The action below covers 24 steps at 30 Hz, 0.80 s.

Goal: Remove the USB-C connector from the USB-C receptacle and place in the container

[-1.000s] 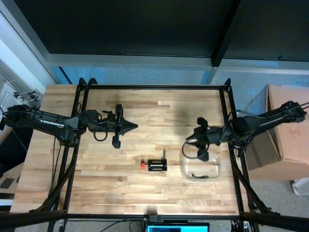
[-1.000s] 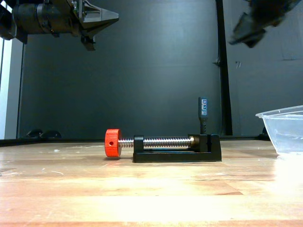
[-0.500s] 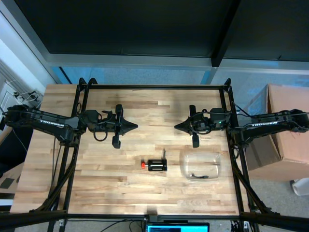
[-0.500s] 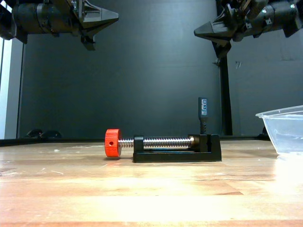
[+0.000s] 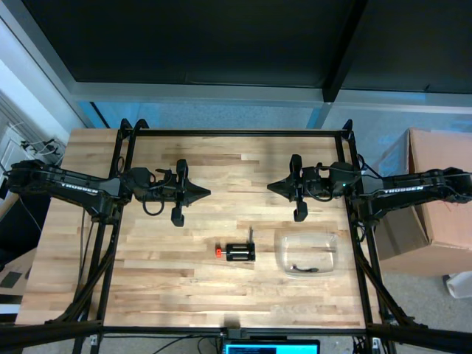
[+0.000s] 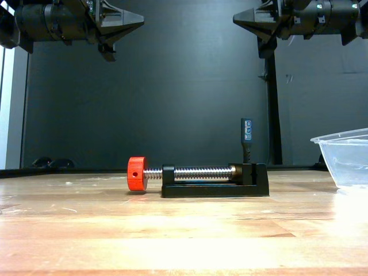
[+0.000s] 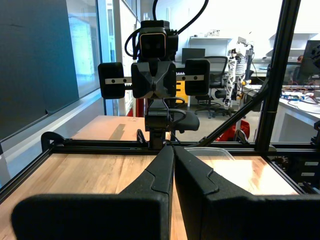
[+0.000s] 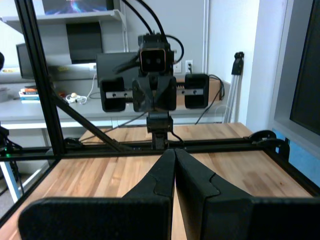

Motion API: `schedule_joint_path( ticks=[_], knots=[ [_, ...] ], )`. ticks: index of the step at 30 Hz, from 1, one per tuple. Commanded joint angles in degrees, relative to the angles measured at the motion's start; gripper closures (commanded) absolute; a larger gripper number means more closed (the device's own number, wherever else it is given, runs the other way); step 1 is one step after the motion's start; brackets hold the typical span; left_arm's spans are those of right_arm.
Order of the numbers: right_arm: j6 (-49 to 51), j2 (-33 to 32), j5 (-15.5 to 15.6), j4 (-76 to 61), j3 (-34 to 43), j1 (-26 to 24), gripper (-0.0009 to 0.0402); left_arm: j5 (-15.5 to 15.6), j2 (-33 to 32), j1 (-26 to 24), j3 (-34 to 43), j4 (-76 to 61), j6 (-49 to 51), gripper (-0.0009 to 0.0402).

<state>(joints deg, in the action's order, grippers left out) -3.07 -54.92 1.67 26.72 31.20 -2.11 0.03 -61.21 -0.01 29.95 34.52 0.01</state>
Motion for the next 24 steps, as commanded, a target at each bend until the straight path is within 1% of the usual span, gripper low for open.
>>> schedule_joint_path(
  ticks=[1, 24],
  knots=[
    [-0.66, -0.04, 0.0, -0.17, 0.11, 0.02, 0.0393, -0.02, 0.0, 0.02, 0.0, 0.0, 0.0, 0.0393],
    [-0.94, -0.04, -0.11, -0.24, 0.11, 0.0, 0.0393, -0.02, 0.0, 0.02, 0.0, 0.0, 0.0, 0.0393]
  ],
)
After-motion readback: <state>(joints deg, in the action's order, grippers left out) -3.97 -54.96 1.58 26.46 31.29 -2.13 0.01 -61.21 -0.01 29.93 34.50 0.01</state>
